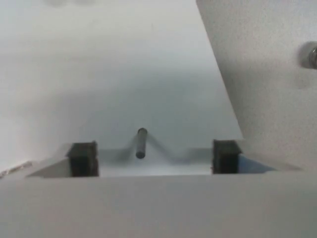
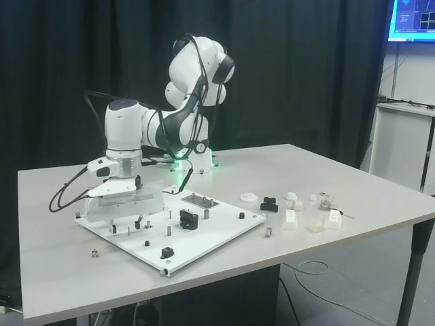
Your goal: Remove round peg 1.
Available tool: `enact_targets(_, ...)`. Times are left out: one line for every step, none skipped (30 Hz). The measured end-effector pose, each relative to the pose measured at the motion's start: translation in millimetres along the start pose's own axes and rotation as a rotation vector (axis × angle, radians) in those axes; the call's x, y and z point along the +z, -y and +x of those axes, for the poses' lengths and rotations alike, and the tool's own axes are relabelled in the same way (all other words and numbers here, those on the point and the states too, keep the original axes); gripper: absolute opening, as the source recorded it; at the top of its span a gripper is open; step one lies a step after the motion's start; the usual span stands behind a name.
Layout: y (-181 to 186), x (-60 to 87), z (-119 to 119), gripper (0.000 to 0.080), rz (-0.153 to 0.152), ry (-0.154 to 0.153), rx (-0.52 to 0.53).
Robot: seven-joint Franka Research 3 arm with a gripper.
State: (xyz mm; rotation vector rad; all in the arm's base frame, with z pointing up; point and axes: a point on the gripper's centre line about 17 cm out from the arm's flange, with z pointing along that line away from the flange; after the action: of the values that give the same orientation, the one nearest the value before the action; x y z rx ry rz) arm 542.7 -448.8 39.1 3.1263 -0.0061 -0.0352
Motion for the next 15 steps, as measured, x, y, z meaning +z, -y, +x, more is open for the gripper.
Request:
enact_targets(-0.1, 0.2, 0.3, 0.0506, -0.002, -0.002, 0.002)
enact_targets(0.0, 0.5, 0.7, 0.0506, -0.004, -0.004, 0.004)
enact_targets(0.2, 0.7, 1.0, 0.0506, -0.005, -0.005, 0.007)
enact_targets(0.5, 1.0, 1.4, 0.0506, -0.005, -0.006, 0.010)
enact_targets(0.7, 1.3, 1.8, 0.0506, -0.005, -0.007, 0.013)
enact_targets(1.2, 1.7, 2.1, 0.0506, -0.005, -0.008, 0.015)
enact_targets(1.8, 2.0, 2.6, 0.0506, -0.005, -0.009, 0.018)
enact_targets(2.4, 2.3, 3.2, 0.0506, -0.004, -0.011, 0.020)
enact_targets(3.2, 2.6, 3.9, 0.0506, -0.003, -0.013, 0.022)
enact_targets(3.9, 2.9, 4.4, 0.0506, -0.002, -0.014, 0.024)
enact_targets(4.6, 3.0, 5.0, 0.0154, -0.002, -0.015, 0.027)
enact_targets(5.2, 3.1, 5.6, 0.0154, -0.001, -0.016, 0.028)
enact_targets(5.8, 3.1, 6.2, 0.0154, 0.000, -0.016, 0.029)
enact_targets(6.4, 3.0, 6.7, 0.0154, 0.000, -0.017, 0.030)
enact_targets(6.9, 2.8, 7.3, 0.0154, 0.000, -0.018, 0.031)
